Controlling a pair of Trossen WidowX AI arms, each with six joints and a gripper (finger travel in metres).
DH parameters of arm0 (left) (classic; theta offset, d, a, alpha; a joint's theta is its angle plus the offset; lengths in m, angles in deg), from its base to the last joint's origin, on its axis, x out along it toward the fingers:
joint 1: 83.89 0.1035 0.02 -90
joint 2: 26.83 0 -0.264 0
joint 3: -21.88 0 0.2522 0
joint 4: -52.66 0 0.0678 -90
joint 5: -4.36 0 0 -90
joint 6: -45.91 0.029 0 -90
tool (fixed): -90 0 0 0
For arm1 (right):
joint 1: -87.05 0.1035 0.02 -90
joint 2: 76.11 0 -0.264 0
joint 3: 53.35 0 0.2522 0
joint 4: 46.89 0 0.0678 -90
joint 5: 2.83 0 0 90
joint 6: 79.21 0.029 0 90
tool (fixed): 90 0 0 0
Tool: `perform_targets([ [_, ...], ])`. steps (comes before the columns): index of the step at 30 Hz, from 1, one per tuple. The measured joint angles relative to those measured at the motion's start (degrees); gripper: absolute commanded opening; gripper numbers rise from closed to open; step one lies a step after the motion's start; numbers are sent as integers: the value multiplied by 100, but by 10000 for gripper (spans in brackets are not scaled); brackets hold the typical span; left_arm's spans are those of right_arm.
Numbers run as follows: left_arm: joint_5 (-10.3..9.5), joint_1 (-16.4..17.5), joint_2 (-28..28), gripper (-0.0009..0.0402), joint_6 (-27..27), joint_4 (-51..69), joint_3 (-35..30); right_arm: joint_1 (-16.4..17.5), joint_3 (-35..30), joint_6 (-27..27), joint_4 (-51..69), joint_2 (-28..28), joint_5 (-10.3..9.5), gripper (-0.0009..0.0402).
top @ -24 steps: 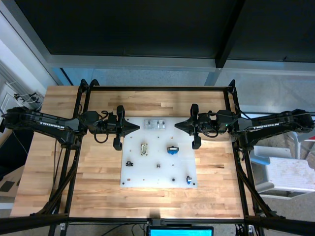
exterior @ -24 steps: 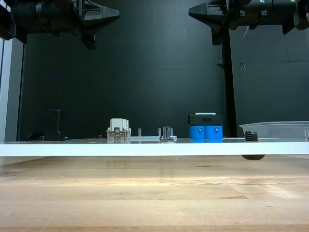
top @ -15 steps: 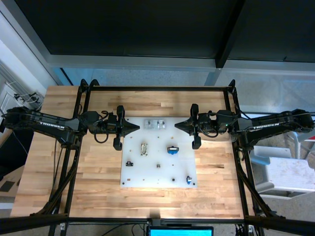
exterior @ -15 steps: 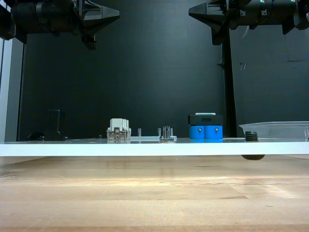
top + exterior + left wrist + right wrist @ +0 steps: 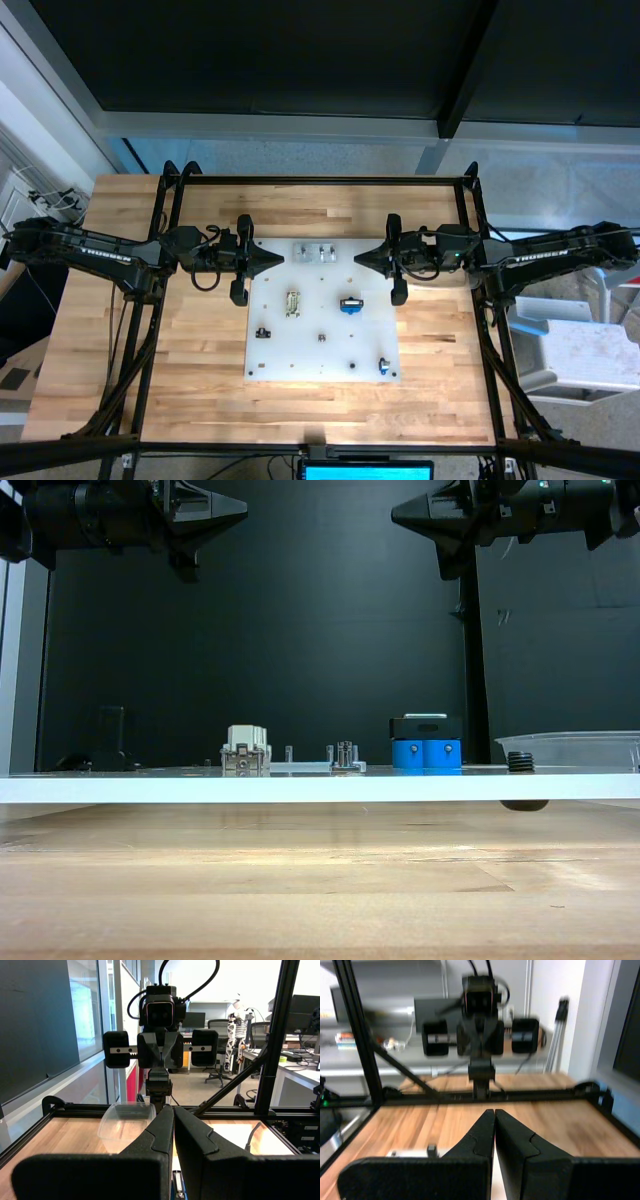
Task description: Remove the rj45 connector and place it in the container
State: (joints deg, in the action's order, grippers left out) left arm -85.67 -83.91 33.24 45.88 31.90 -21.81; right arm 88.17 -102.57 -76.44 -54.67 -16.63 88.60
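Clear low-walled container (image 5: 572, 750); end effectors (image 5: 243, 513) (image 5: 395, 508) aloft

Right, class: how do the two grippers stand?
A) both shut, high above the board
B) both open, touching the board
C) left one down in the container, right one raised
A: the left gripper and right gripper hang high over the board, clear of its parts, and each wrist view shows its gripper shut.

Even light, blurry right wrist view.
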Motion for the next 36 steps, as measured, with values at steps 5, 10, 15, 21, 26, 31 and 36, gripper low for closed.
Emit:
perform_targets([
  [5, 0, 0, 0, 0, 0, -2, -2, 96, -557, 31, 1676, 0, 72, 0],
  [10, 0, 0, 0, 0, 2, -2, -2, 376, -1093, 149, 3289, 46, 514, 0],
  [15, -2, 0, 0, 0, 0, -2, -2, 743, -1460, 356, 4317, 245, 756, 0],
  [21, 0, 0, 0, 0, 2, -2, -2, 1078, -1834, 623, 5101, 527, 861, 0],
  [26, 0, 0, 0, 0, 0, -2, -2, 1349, -2085, 857, 5716, 824, 1060, 0],
  [31, 0, 0, 2, 0, 2, -2, -2, 1523, -2146, 1178, 6026, 1029, 1060, 0],
  [36, 0, 0, 0, 0, 2, -2, -2, 1766, -2291, 1451, 6513, 1217, 1084, 0],
])
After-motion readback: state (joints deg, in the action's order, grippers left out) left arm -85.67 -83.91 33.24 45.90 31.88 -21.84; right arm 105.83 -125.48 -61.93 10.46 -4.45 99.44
